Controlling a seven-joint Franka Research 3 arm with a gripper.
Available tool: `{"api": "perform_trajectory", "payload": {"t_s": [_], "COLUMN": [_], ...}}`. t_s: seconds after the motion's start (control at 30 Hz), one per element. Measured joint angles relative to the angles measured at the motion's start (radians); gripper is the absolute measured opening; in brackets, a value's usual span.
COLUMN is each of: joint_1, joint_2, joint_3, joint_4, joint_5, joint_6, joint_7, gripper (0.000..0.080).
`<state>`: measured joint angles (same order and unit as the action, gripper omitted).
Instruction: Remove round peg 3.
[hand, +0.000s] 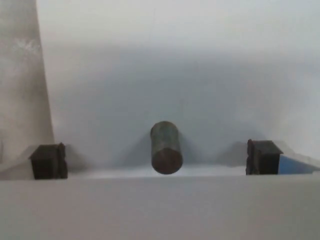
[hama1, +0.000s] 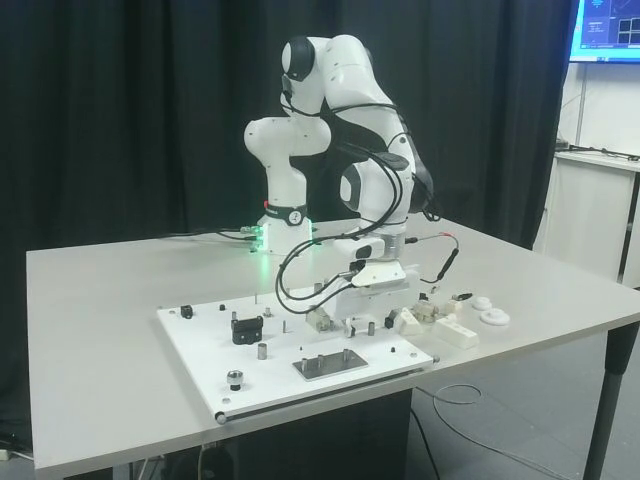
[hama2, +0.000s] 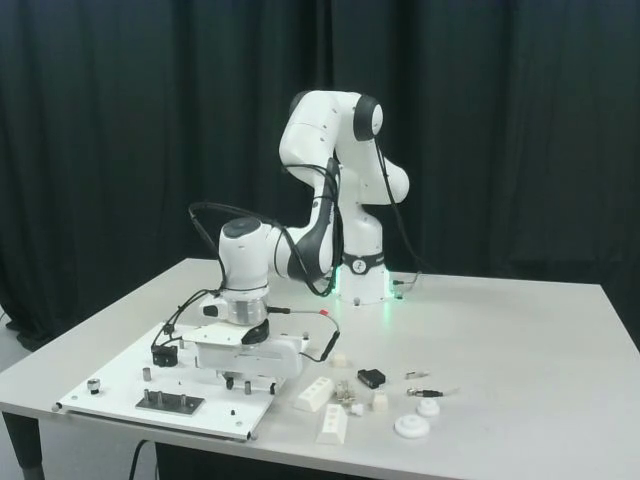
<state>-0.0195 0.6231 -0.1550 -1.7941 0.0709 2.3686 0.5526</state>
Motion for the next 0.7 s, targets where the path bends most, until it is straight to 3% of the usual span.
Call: {"api": "perform_trajectory", "payload": {"t_s": [0.27, 0.3, 0.43, 0.47, 0.67, 0.7], "joint_1": [0.000, 0.000, 0.000, 0.000, 0.000, 0.000], "joint_2": [0.000, 0.000, 0.002, 0.003, 0.013, 0.015], "joint_3": [-0.005, -0.005, -0.008, -0.008, -0.009, -0.009], "joint_4": [0.004, 0.005, 0.006, 0.007, 0.018, 0.020], "joint_5": [0.010, 0.014, 0.022, 0.023, 0.029, 0.033], "joint_6": [0.000, 0.000, 0.001, 0.001, 0.001, 0.001], "joint_7": [-0.001, -0.001, -0.001, -0.001, -0.001, -0.001], "gripper": [0.0800, 0.0663, 0.0663, 0.0506, 0.0506, 0.0316]}}
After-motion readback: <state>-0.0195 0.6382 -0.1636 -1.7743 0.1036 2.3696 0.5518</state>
